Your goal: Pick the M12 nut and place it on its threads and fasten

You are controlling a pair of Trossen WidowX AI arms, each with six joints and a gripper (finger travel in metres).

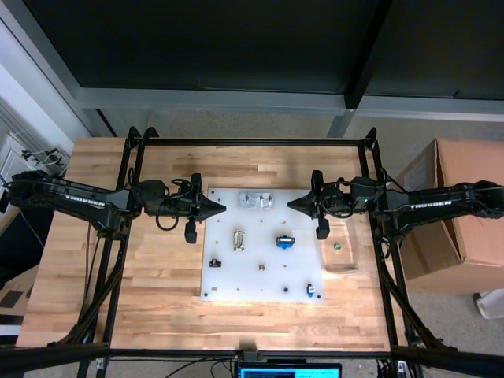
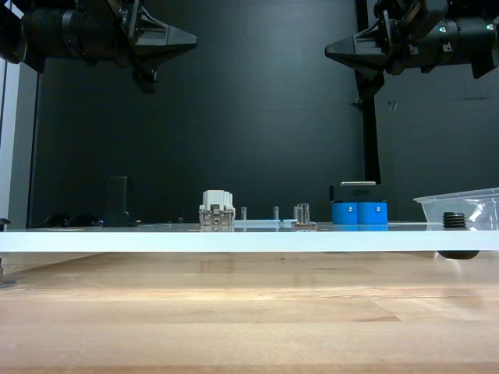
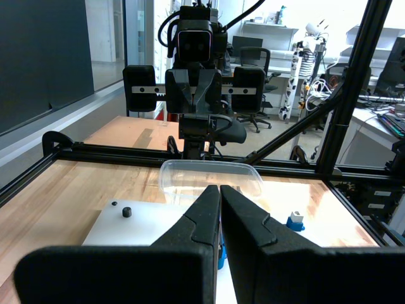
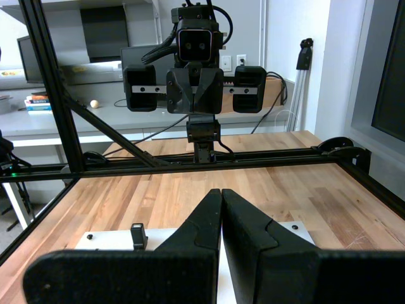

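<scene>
The small silver nut (image 1: 337,247) lies free inside the clear tray (image 1: 347,266), just off the white board's (image 1: 224,272) right edge. The black ribbed stud (image 2: 454,220) stands bare on the board, its ribs showing, with the tray (image 2: 468,202) behind it. My left gripper (image 1: 223,209) hangs high over the board's far left part, pointing inward, fingers pressed together on nothing (image 3: 219,190). My right gripper (image 1: 290,204) mirrors it over the far right part, also shut and empty (image 4: 221,193), up and away from the nut.
On the board stand a blue block (image 1: 285,242), a grey connector (image 1: 238,240), a silver bracket (image 1: 256,201) and a small blue part (image 1: 313,290). A black frame (image 1: 252,142) rings the table. A cardboard box (image 1: 465,213) sits off the right side.
</scene>
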